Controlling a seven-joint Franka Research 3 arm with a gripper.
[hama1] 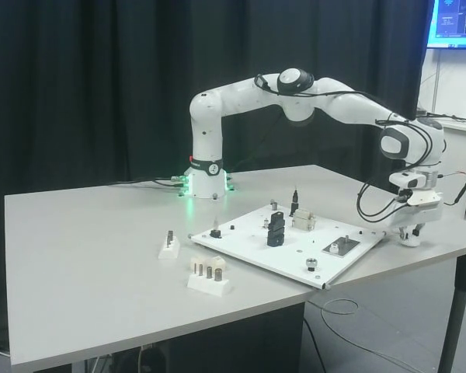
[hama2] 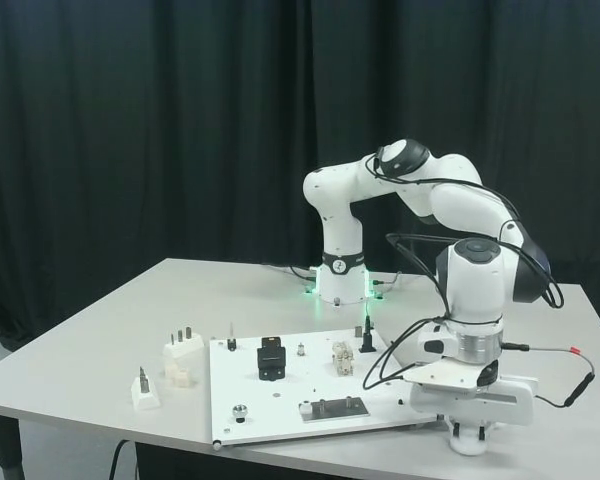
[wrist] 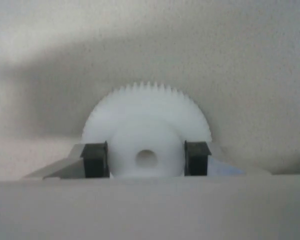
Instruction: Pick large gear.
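At the bench's (hama1: 78,256) right edge in the 1st room view, just beyond the white board's (hama1: 248,252) right corner, the gripper (hama1: 411,232) is down at the surface w/ the large gear (wrist: 146,131) under it. Wrist view: gear is white, toothed rim showing as an arc, raised hub w/ a centre hole. Black fingers (wrist: 95,159) sit one on each side of the hub, touching it or v. close; they're closed down to about hub width, so partly open, and appear to grip the hub. Whether the gear is off the bench or resting on it, can't tell. Gear itself only shows as a small white shape below the hand in both room views.

White arm (hama1: 326,105) reaches from its base (hama1: 204,179), which sits at the far side of the bench w/ a green glow round the foot, up and over to the right, wrist pointing straight down. Black cables loop beside the wrist.

On the board: a black block (hama1: 276,229) near the middle, a few small upright pegs and fixtures, a grey plate (hama1: 339,247) toward the near right. Left of the board, apart from it, two small white holders (hama1: 210,277) w/ grey pins stand on the bench. Black curtain (hama1: 101,85) behind everything; a screen corner (hama1: 454,23) shows top right in the 1st room view.
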